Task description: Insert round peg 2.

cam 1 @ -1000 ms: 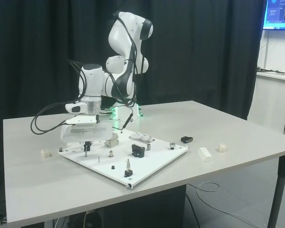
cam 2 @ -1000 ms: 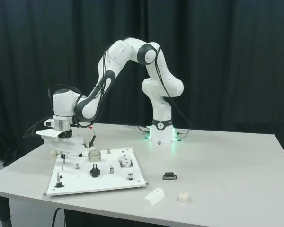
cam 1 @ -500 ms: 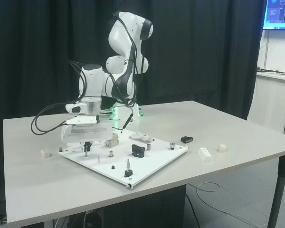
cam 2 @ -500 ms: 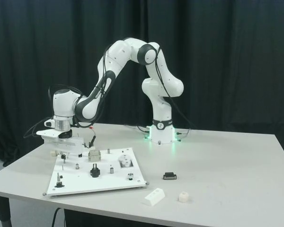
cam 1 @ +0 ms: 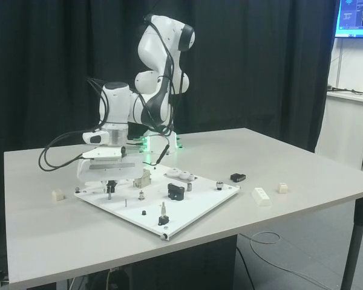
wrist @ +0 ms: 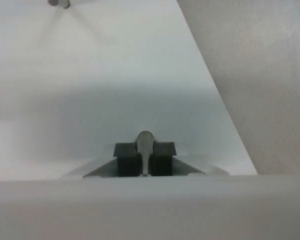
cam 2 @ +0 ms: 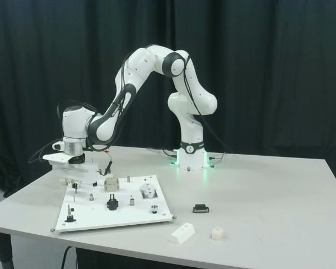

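Hand (wrist: pixel 145 159) is clamped on round peg 2 (wrist: pixel 144 145); wrist view shows both black fingers (wrist: pixel 126 156) tight against the peg's sides, its rounded tip poking out past them. Peg hangs roughly vertical, low over the white board (cam 1: pixel 193 202) near the board's far corner, close to the edge where board meets grey counter (cam 1: pixel 278 157). From the room views the tip looks at or just above the board surface (cam 2: pixel 75 189); can't tell if it's already in a hole, since the target hole isn't visible in any view.

Risks, as I judge them:
- Misalignment: if peg axis is off the hole centre, pushing down jams the tip on the board face or wedges it at the rim.
- Tilt: peg slightly canted in the grip would bind partway in.
- Slip: only a short length is gripped, so a hard push may slide the peg up between the fingers.
- Nearby small post (cam 1: pixel 141 194) and block (cam 1: pixel 144 179) sit close to the wide hand body; sideways correction could knock them.
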